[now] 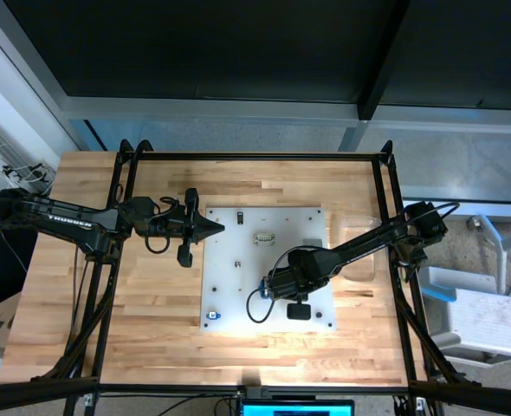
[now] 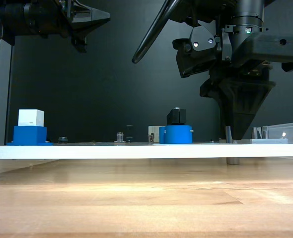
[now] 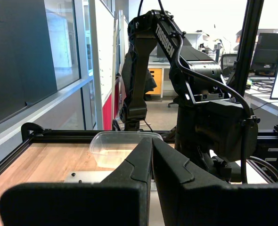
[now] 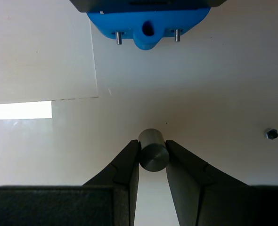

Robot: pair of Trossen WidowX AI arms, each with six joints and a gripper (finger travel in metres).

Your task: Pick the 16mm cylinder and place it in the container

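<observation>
A pale wooden bench [image 1: 108, 303] ringed by a black frame carries a big white board [image 1: 238, 260] at its middle. The left arm [image 1: 56, 217] stretches in from the bench's left edge. The right arm [image 1: 368, 238] reaches in from the right edge, out over the board's near half.

The container [image 1: 355, 251] lies on the bench just beside the board's right edge, toward the far corner, under the right arm's span.

The left gripper [image 1: 216, 228] hangs in the air above the board's left edge, its fingers pressed together on nothing. The right gripper [image 4: 152, 146] points straight down at the board, with a blue part [image 4: 147, 21] close beyond it.

The 16mm cylinder [image 4: 153, 149] stands upright on the board's near half, well apart from the container. The right claw pinches it, one finger against each side.
</observation>
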